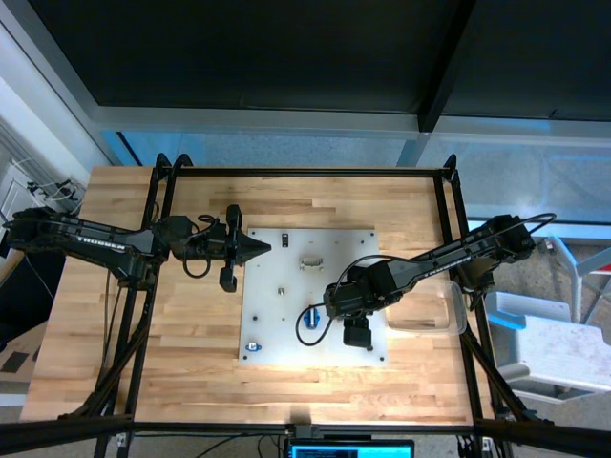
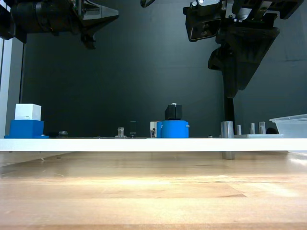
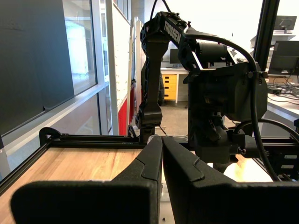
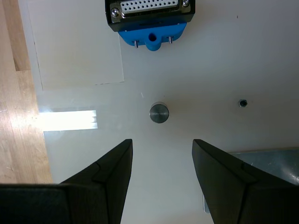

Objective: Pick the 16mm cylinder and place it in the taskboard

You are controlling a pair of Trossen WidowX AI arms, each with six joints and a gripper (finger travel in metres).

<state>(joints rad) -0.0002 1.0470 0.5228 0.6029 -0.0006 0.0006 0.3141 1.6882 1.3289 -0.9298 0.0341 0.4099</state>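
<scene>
The 16mm cylinder [image 4: 159, 113] is a small round grey metal peg standing upright in the white taskboard [image 4: 210, 56], just short of the blue connector [image 4: 149, 23]. My right gripper [image 4: 161, 144] hangs open above it, one finger on each side, touching nothing. In the low view the cylinder [image 2: 227, 129] stands on the taskboard [image 2: 144, 143] directly under the right gripper [image 2: 229, 112]. From above, the right gripper [image 1: 336, 298] covers the peg. My left gripper [image 1: 263, 246] is shut and empty, held high over the taskboard's [image 1: 286, 324] left edge; its fingers [image 3: 154, 158] are pressed together.
A clear plastic bin [image 1: 430, 320] sits off the board's right edge, also low at the right [image 2: 290, 125]. Thinner pegs [image 2: 252, 128] stand beside the cylinder. A white cube on a blue base [image 2: 27, 120] is at the board's left. The blue connector [image 1: 311, 316] trails a black cable loop.
</scene>
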